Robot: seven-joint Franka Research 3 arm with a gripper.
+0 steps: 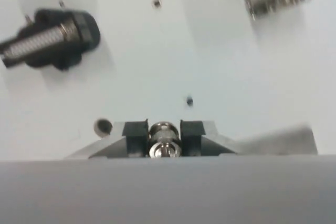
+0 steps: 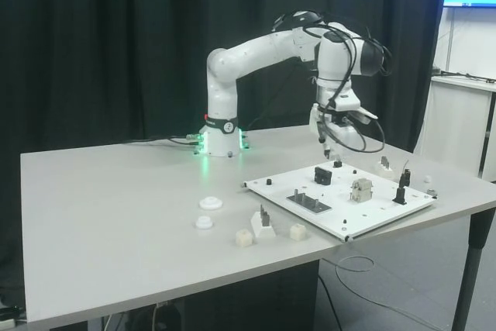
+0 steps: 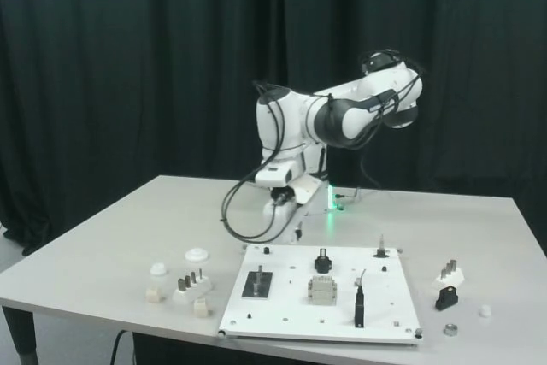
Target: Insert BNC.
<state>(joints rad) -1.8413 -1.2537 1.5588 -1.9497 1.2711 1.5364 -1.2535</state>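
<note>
My gripper [image 1: 164, 129] is shut on a metal BNC plug [image 1: 165, 144], held between two black fingers [image 1: 135, 136]. It hangs a little above the white board [image 1: 220, 66] near the board's edge closest to the robot base. The BNC socket [image 1: 52, 39], a ribbed metal barrel in a black mount, lies off to one side of the plug and apart from it. In the first room view the gripper [image 2: 325, 142] hovers over the board [image 2: 372, 213], behind the black mount [image 2: 323, 174]. From the second room camera, the gripper [image 3: 297, 230] is just beyond the socket [image 3: 323, 261].
On the board stand a grey connector block [image 2: 360, 190], a metal plate with a peg [image 2: 308, 202] and a black upright part [image 2: 401, 189]. Small white parts [image 2: 263, 226] lie on the grey table [image 2: 116, 215] beside the board. More loose parts [image 3: 448, 276] sit on its other side.
</note>
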